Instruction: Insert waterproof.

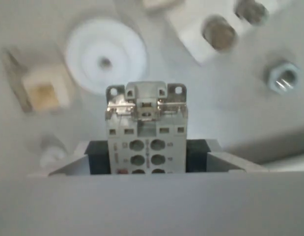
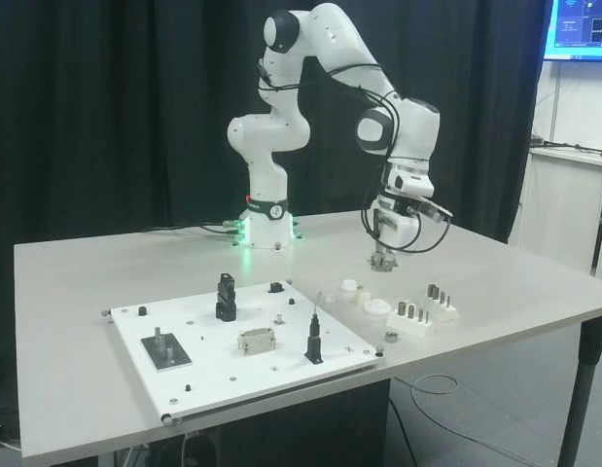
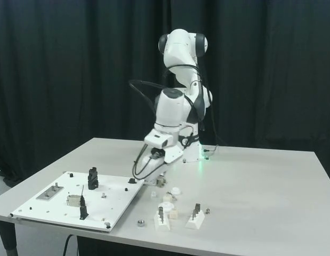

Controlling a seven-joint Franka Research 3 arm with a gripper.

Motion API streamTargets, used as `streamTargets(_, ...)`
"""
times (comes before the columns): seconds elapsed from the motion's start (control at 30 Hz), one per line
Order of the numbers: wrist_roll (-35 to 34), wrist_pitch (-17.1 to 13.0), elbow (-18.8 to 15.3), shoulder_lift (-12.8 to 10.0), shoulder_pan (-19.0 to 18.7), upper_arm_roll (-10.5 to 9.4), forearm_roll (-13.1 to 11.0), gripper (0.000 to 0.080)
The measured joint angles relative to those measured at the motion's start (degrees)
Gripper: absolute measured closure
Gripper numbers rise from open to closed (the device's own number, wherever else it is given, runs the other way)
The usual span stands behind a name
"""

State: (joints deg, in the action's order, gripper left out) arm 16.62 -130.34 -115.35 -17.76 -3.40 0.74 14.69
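Clearly, the gripper (image 1: 147,160) is clamped on the waterproof connector (image 1: 146,129), which sits between its fingertips, lifted off the grey worktop (image 2: 67,282) above the white disc (image 1: 106,55) and beside the white board (image 2: 244,341).

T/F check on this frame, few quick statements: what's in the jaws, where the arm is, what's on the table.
1. The gripper holds a grey connector. True.
2. The connector is already seated in the white board. False: it hangs in the air above the grey table, off the board.
3. A white disc lies on the table below the gripper. True.
4. The hex nut is threaded onto a bolt. False: it lies loose on the table.
5. The arm's base shows green light. True.
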Motion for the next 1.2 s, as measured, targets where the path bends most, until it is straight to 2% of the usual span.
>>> streamTargets(0.27,6.3,2.57,4.17,0.0,2.89,0.65,0.91,0.049)
streamTargets(0.7,14.01,4.65,8.05,-0.01,7.43,2.05,0.96,0.049)
streamTargets(0.97,18.72,4.68,9.78,-0.31,9.29,4.25,0.87,0.049)
streamTargets(1.2,23.47,4.69,11.84,-1.56,10.54,6.61,-0.1,0.049)
